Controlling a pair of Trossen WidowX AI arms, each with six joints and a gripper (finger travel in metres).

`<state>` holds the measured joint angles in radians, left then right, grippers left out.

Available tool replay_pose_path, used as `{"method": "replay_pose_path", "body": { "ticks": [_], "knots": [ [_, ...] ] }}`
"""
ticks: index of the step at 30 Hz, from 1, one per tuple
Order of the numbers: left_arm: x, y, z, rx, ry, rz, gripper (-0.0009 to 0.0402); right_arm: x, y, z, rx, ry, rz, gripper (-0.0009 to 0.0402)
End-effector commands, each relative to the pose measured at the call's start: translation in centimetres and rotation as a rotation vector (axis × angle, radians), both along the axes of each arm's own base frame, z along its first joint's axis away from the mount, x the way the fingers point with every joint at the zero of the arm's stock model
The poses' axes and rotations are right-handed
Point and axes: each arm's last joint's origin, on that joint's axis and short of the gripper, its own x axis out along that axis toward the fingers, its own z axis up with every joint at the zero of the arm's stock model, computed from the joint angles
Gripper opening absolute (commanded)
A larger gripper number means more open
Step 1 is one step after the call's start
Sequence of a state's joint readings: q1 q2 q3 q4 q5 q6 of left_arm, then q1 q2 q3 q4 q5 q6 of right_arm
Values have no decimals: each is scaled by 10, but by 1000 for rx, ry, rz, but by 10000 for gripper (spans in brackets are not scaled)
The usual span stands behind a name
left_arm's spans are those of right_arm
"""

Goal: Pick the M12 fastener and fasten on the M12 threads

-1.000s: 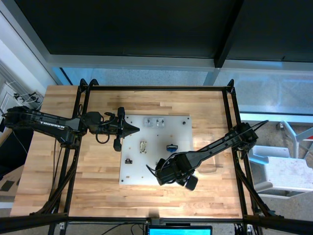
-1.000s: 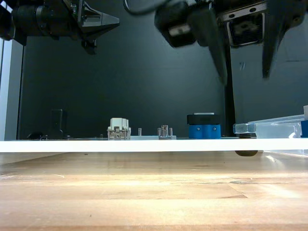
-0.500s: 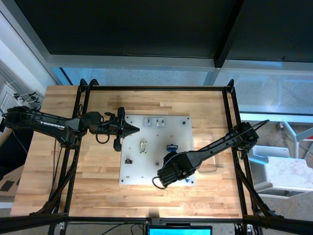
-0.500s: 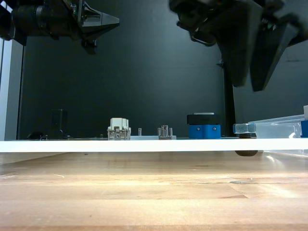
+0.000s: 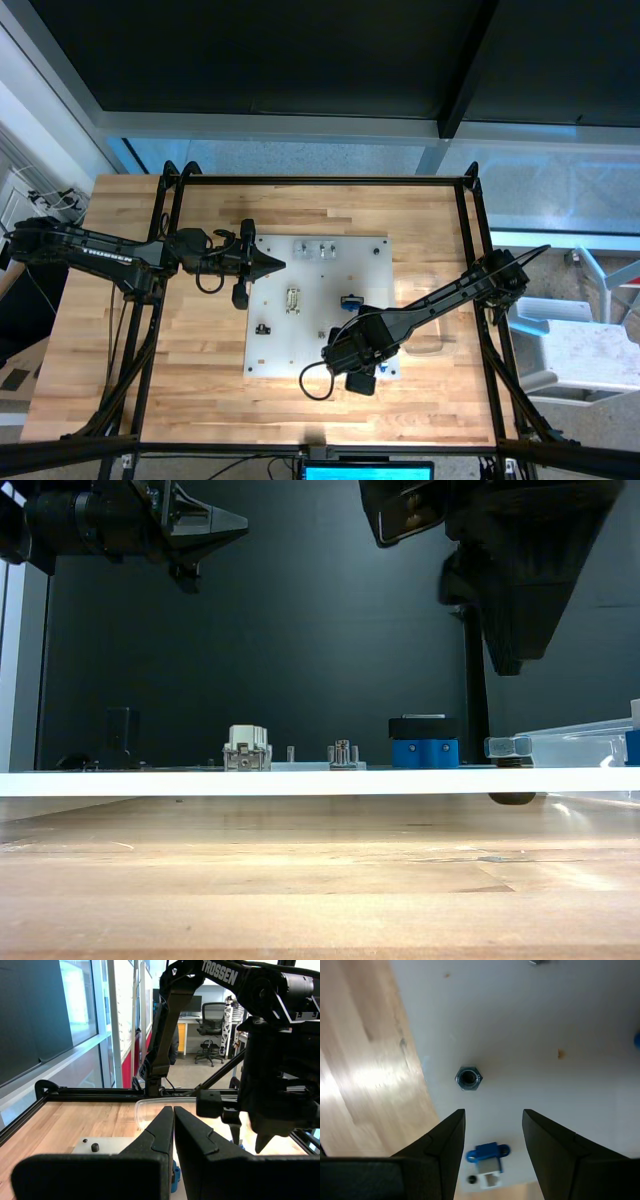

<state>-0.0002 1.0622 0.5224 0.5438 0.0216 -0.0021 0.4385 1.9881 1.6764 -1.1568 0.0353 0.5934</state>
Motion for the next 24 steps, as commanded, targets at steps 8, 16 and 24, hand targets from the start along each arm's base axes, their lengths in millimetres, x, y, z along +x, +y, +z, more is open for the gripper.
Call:
{"method": "replay_pose_path", "body": {
  "ticks": [8,16,24],
  "knots": [
    [0,0,0,0,0,0,0,0,-4,-14,-4,8,100,-8],
    [0,0,0,0,0,0,0,0,-2,-25,7,-17,67,2],
    [0,0,0,0,0,0,0,-3,2,-29,-34,-41,46,0]
  ]
}}
